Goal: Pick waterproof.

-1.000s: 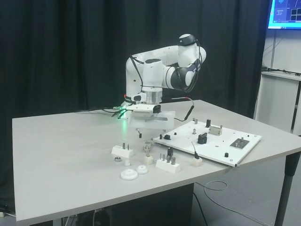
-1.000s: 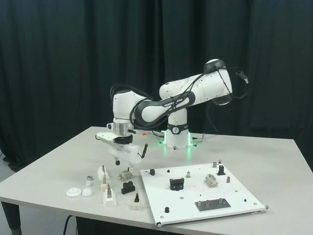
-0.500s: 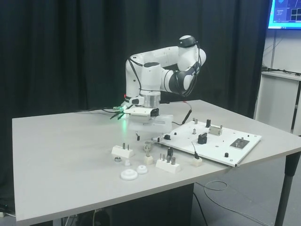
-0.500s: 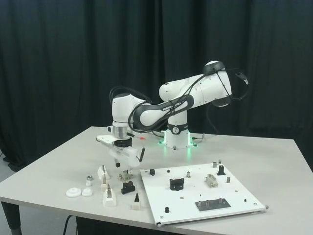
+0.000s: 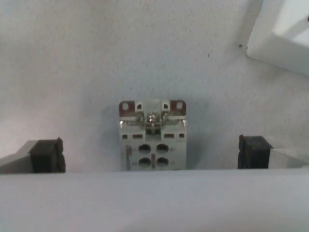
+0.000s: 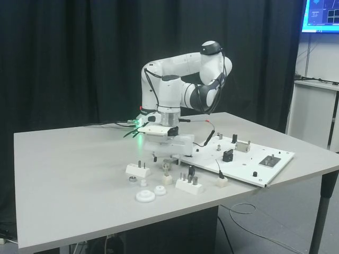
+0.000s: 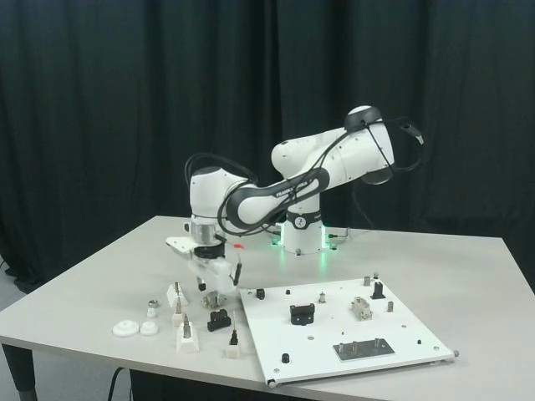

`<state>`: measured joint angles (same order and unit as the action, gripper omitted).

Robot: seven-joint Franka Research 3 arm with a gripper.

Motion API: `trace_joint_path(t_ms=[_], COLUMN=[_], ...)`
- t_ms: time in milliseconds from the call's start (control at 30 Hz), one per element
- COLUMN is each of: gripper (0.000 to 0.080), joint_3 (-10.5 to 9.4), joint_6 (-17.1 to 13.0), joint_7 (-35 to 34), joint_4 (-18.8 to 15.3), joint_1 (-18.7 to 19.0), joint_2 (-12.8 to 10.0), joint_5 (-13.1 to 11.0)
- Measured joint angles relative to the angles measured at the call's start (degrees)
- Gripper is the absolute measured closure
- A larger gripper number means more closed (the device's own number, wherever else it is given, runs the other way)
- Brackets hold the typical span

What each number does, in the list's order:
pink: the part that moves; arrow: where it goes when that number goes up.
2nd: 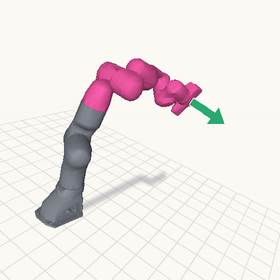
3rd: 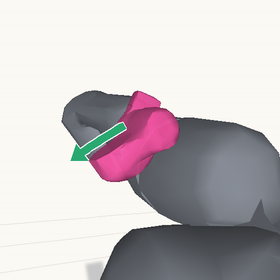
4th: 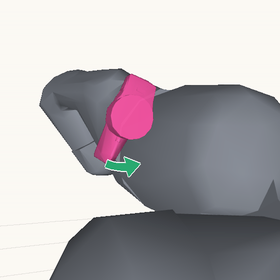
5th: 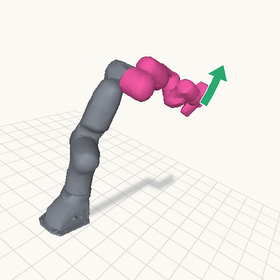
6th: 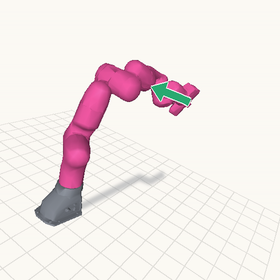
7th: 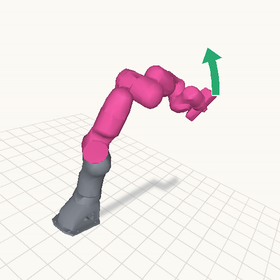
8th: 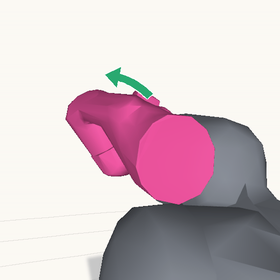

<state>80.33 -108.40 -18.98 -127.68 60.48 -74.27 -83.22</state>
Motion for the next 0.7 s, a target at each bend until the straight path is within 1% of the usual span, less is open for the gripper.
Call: trace_joint_path(t_ms=[400,700], gripper=[0.0003,0.0003], joint_3=[-1.99,-2.43], joint_6=[-0.34,-0.34], joint_7=[-0.04,0.1], joint_4=[0.95,1.07], joint_1=[-1.63,-2.07], joint_2=[-0.34,-0.41], joint_5=[0.0,0.03])
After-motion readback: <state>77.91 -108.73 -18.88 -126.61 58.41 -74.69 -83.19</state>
